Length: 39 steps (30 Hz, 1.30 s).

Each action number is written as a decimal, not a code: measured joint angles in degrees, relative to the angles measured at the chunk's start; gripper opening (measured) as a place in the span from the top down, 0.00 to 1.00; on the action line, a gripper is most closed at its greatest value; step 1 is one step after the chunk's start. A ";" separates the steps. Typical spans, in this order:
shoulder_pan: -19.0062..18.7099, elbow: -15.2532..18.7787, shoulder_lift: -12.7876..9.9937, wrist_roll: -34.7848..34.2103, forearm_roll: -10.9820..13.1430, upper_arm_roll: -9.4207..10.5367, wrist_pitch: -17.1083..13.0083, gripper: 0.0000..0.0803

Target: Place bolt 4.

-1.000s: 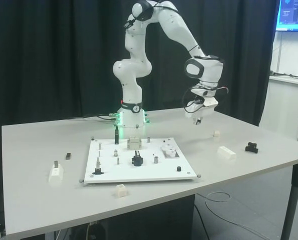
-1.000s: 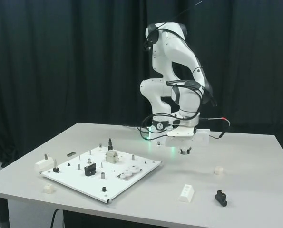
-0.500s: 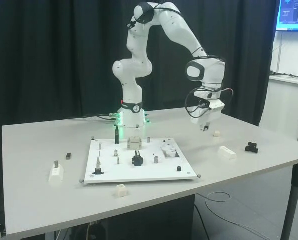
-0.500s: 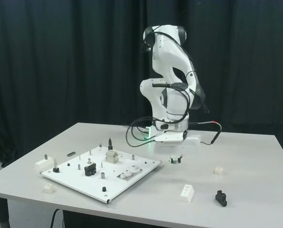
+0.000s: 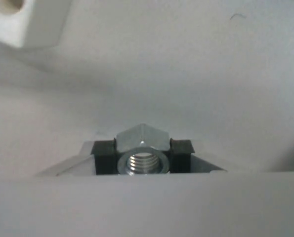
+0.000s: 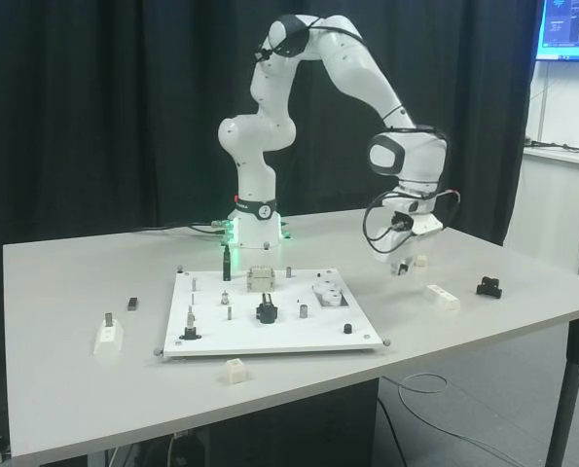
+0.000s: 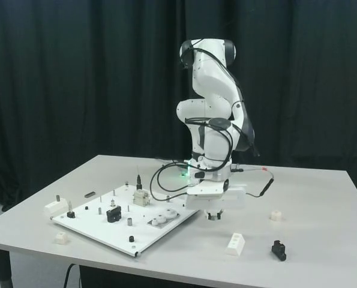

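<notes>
Wrist view: gripper (image 5: pixel 143 158) closed on a hexagonal threaded metal piece (image 5: pixel 142 157), bore facing the camera, clamped between two black finger pads (image 5: pixel 103 157); task names it bolt 4, though it looks like a nut. Grey table (image 5: pixel 196 74) beneath; white block with a hole (image 5: pixel 25 19) lies on the table, well apart from the fingertips.

First room view: white arm (image 6: pixel 352 73) bent over, gripper (image 6: pixel 403 266) low above the grey table (image 6: pixel 65 292), beside the white assembly board (image 6: pixel 270 326) and off its edge. Small white block (image 6: pixel 421 261) just beside the gripper; longer white block (image 6: pixel 442 297) near; black part (image 6: pixel 488 286) further out.

Second room view: gripper (image 7: pixel 213 215) hangs just past the board's (image 7: pixel 106 231) edge, above bare table; white block (image 7: pixel 235 243), black part (image 7: pixel 278 249) and small white block (image 7: pixel 276 215) all apart from it
</notes>
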<state>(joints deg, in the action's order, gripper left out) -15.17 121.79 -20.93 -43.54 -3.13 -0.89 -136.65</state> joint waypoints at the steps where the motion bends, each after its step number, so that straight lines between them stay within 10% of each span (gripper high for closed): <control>1: 0.00 -0.37 -0.49 0.06 -0.02 -0.17 0.00 0.72; 23: 0.00 -6.85 -9.23 0.09 -0.09 -2.30 -0.16 0.72; 36: 0.00 -8.90 -10.21 0.09 -0.20 -2.53 1.98 0.72; 37: 0.00 -9.22 -10.21 0.09 -0.26 -2.53 2.51 0.43; 39: 0.00 -9.90 -10.21 0.09 -0.41 -2.53 3.81 0.43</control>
<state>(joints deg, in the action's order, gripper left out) -15.17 111.89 -31.14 -43.45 -3.54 -3.43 -132.84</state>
